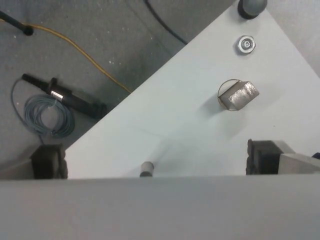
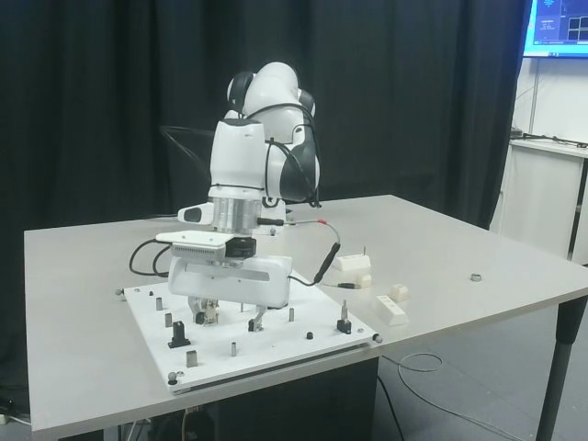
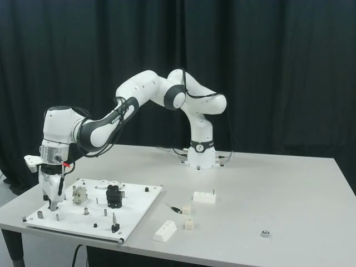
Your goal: Pick round peg 1.
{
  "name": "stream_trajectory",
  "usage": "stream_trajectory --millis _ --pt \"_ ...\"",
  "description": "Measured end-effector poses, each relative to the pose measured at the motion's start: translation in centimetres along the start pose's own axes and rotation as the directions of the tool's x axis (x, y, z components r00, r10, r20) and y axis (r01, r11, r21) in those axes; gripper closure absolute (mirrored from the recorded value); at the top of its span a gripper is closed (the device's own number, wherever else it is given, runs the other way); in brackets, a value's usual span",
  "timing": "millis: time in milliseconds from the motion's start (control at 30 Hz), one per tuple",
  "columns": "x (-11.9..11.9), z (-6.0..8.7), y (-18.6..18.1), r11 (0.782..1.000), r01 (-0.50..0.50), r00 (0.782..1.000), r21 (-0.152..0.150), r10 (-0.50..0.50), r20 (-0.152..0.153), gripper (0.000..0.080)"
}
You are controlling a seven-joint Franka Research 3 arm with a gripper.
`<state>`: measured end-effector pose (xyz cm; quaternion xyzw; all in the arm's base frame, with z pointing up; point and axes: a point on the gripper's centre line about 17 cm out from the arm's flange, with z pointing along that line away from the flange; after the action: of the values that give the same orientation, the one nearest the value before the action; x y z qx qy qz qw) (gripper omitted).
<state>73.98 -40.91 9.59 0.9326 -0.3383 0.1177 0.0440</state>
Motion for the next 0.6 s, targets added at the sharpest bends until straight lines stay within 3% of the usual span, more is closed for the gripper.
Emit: stream_trajectory --millis 267,600 --pt "-0.2 -0.5 -0.5 1.0 0.009 1.0 0.003 -0.009 0.013 0.0003" --pt "-2.3 -1.9 -2.5 1.0 0.003 0.996 0.007 -0.004 0.089 0.0003"
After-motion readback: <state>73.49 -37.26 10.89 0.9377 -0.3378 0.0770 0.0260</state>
